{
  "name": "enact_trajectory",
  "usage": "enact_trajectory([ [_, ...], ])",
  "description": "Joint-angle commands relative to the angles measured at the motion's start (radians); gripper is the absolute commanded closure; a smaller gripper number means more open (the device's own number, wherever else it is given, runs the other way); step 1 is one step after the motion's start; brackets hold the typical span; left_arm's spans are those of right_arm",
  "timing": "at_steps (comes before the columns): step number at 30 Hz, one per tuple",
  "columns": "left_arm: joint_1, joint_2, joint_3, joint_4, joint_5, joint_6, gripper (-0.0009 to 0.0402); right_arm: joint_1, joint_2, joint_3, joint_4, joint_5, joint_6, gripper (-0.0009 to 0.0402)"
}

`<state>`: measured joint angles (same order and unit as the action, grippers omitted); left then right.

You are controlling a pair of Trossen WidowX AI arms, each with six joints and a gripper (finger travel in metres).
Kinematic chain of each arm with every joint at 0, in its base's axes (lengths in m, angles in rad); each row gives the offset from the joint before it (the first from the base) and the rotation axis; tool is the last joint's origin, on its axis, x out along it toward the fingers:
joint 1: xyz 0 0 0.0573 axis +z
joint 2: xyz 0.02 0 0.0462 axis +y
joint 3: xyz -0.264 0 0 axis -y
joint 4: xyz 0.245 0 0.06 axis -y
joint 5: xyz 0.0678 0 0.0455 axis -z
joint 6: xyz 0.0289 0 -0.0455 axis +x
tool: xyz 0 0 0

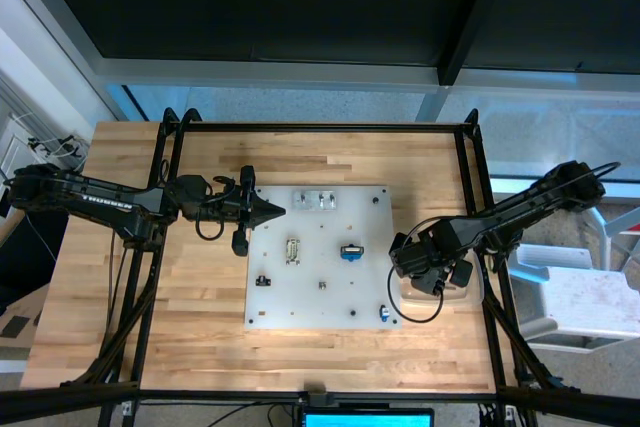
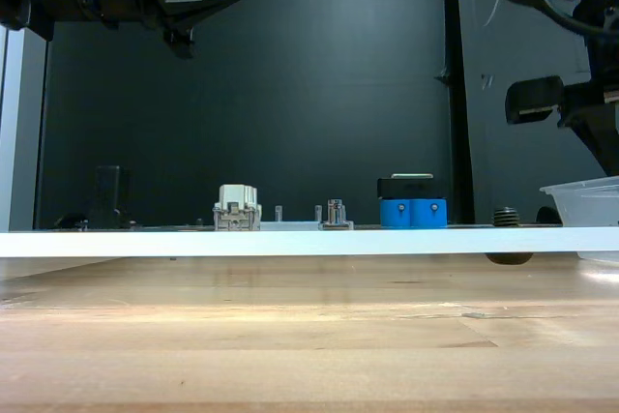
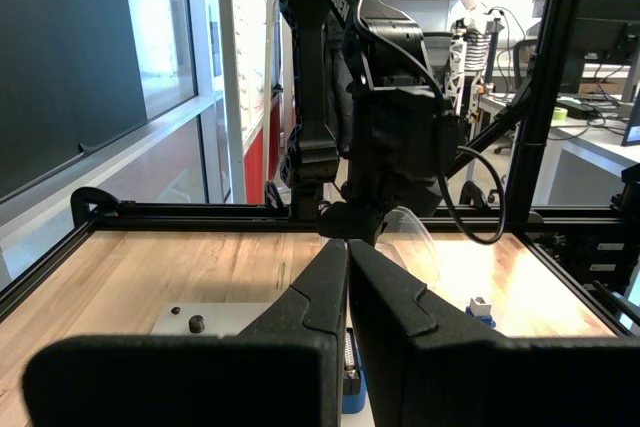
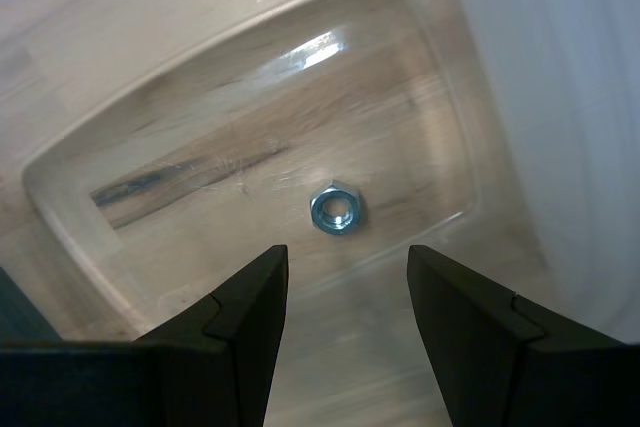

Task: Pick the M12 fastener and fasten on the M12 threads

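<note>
The M12 fastener [image 4: 337, 208], a small silver hex nut, lies flat on the floor of the clear tray [image 4: 120, 137]. My right gripper [image 4: 347, 269] hangs above it, open, with the nut just beyond the gap between its fingers. In the high view the right gripper [image 1: 418, 265] is over the tray [image 1: 466, 296], right of the white board. The M12 threads [image 2: 505, 217] are a short black ribbed stud, bare, near the board's near right edge [image 1: 384, 312]. My left gripper [image 1: 268, 210] is shut and empty, raised over the board's far left edge [image 3: 348, 245].
The white board [image 1: 300, 297] carries a blue-and-black part [image 1: 351, 252], a grey connector block [image 1: 293, 250], a silver post [image 1: 322, 285] and a black post [image 1: 375, 198]. A black frame runs around the wooden table [image 1: 200, 347].
</note>
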<state>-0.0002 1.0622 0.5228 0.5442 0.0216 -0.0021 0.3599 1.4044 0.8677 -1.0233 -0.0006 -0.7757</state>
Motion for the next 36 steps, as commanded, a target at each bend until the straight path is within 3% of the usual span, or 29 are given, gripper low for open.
enact_trajectory([
  [1, 0.000, 0.000, 0.000, 0.000, 0.000, 0.000, 0.0393, 0.000, 0.014, -0.013, 0.025, 0.000, 0.001, 0.0229],
  [36, 0.000, 0.000, 0.000, 0.000, 0.000, 0.000, 0.0393, 0.000, 0.063, -0.134, 0.209, 0.000, -0.019, 0.0229],
])
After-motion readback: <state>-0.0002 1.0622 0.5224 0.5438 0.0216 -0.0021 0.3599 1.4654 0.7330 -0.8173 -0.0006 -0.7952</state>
